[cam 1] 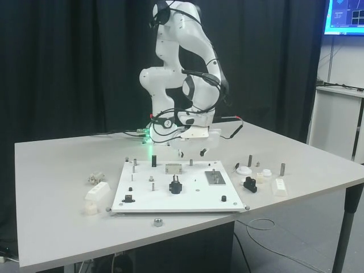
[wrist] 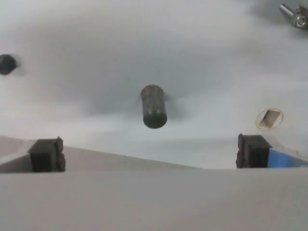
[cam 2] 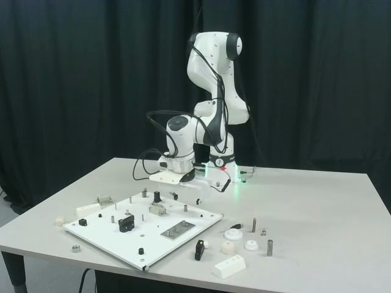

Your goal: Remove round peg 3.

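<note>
The white arm (cam 2: 211, 116) bends down over the far edge of the white board (cam 1: 176, 187) that lies on the grey counter (cam 1: 57, 170). Its tool (wrist: 149, 153) hangs above the board with nothing in it, its two black fingertips (wrist: 46, 155) standing well apart.

In the wrist view a short dark round peg (wrist: 154, 107) stands upright in the board, in the gap between the fingertips and below them; neither tip touches it. In the first room view the peg (cam 1: 191, 162) sits near the board's far edge, just under the tool (cam 1: 192, 152). The same view from the wrist shows a small dark knob (wrist: 6, 64) off to one side, a square hole with a ring round it (wrist: 269, 118) near one fingertip, and a metal bolt (wrist: 293, 15) at the corner of the picture.

Elsewhere on the board are a taller black post (cam 1: 153, 160) near the far edge, a grey metal plate (cam 1: 215, 177) towards the right-hand edge, and a black block (cam 1: 175, 186) near the middle.

On the bare counter beside the board's right edge lie white discs (cam 1: 244, 169), a black clip (cam 1: 249, 183), a white block (cam 1: 279, 186) and two upright grey pins (cam 1: 281, 169). By the left edge sits another white block (cam 1: 97, 194), and a metal nut (cam 1: 158, 222) lies near the counter's front edge.
</note>
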Robot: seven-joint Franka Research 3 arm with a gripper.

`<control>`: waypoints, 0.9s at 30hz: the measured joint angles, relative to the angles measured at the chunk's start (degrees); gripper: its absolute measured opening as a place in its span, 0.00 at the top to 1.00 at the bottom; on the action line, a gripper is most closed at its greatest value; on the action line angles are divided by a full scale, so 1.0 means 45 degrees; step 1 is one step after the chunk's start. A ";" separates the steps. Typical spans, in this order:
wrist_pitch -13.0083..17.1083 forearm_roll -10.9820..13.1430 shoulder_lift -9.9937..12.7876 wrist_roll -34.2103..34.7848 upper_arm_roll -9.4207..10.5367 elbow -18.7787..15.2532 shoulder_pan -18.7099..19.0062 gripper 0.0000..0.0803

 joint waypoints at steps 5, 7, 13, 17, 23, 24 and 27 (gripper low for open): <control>0.0150 0.0313 0.0103 -0.0179 -0.0092 -0.0059 0.0001 0.00; 0.0198 0.0406 0.0154 -0.0251 -0.0118 -0.0078 0.0001 0.00; 0.0339 0.0612 0.0292 -0.0358 -0.0138 -0.0129 0.0002 0.00; 0.0385 0.0842 0.0393 -0.0525 -0.0138 -0.0142 0.0005 0.00; 0.0446 0.1062 0.0521 -0.0696 -0.0140 -0.0143 0.0005 0.00; 0.0461 0.1064 0.0533 -0.0699 -0.0141 -0.0143 0.0005 0.00; 0.0532 0.1065 0.0564 -0.0707 -0.0141 -0.0143 0.0005 0.00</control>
